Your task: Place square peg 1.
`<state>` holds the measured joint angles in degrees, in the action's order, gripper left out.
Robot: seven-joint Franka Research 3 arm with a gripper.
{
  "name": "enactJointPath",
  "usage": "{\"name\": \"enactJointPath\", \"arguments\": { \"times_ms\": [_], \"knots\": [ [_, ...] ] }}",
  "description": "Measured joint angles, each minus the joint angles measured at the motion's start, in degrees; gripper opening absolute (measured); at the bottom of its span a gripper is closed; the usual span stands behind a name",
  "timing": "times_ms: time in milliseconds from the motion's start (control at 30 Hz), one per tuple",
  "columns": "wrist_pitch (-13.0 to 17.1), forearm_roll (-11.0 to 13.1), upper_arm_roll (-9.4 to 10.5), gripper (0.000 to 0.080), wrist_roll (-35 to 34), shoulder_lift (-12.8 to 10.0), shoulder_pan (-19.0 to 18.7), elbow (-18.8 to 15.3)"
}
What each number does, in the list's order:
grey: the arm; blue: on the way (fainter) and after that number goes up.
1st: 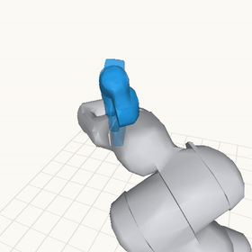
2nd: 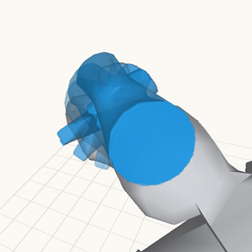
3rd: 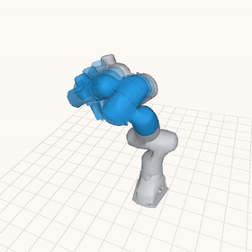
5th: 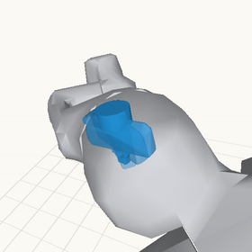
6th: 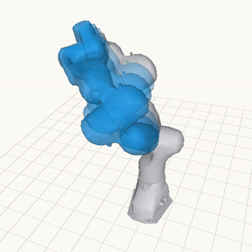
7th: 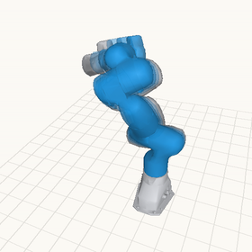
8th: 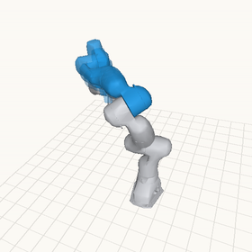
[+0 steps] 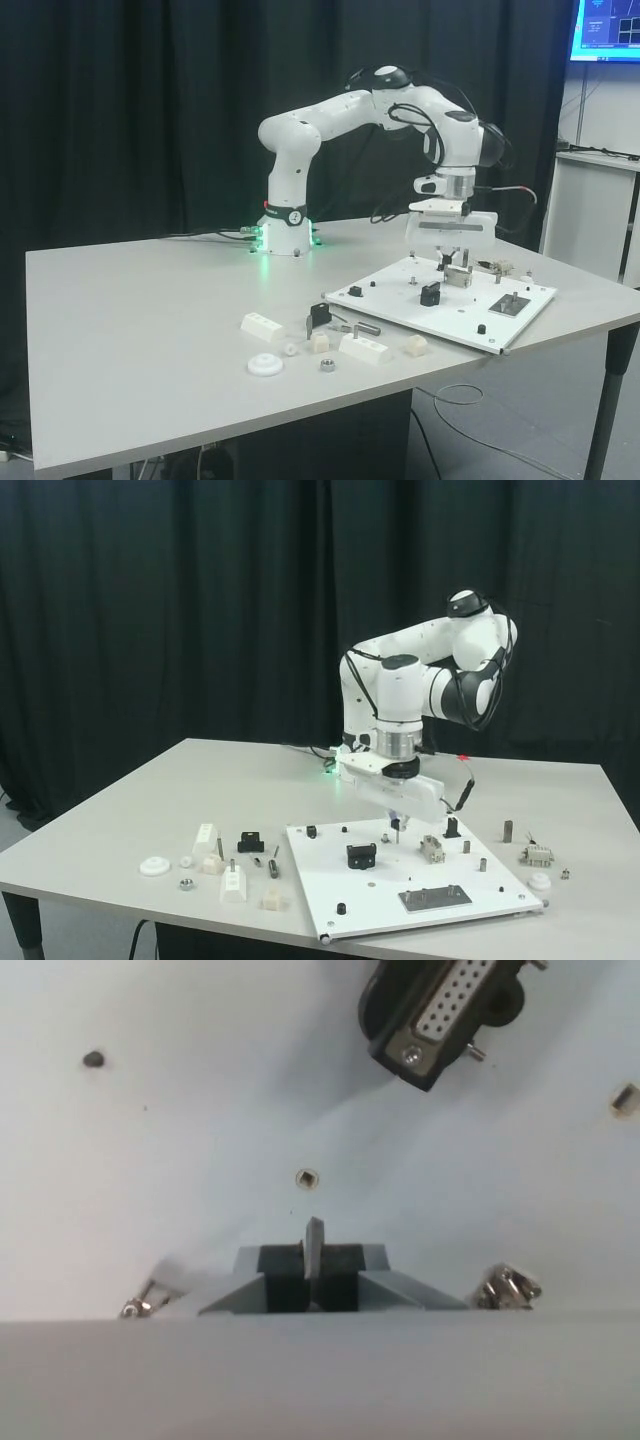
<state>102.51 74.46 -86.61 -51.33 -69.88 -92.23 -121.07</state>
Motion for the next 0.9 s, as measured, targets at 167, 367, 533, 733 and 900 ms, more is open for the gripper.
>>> {"name": "enactJointPath", "arguments": {
  "times_ms": [167,367,533,733,900],
  "knots": [
    [-0.81,-0.53,-0.98,0.0028,0.0,0.0,-0.12,0.0],
    [-1.02,-0.69,-1.51,0.0028,0.0,0.0,-0.14,0.0],
    [-1.03,-0.71,-1.61,0.0028,0.0,0.0,-0.14,0.0],
    [-1.03,-0.71,-1.62,0.0028,0.0,0.0,-0.14,0.0],
    [-1.02,-0.71,-1.62,0.0028,0.0,0.0,-0.14,0.0]
  ]
}}
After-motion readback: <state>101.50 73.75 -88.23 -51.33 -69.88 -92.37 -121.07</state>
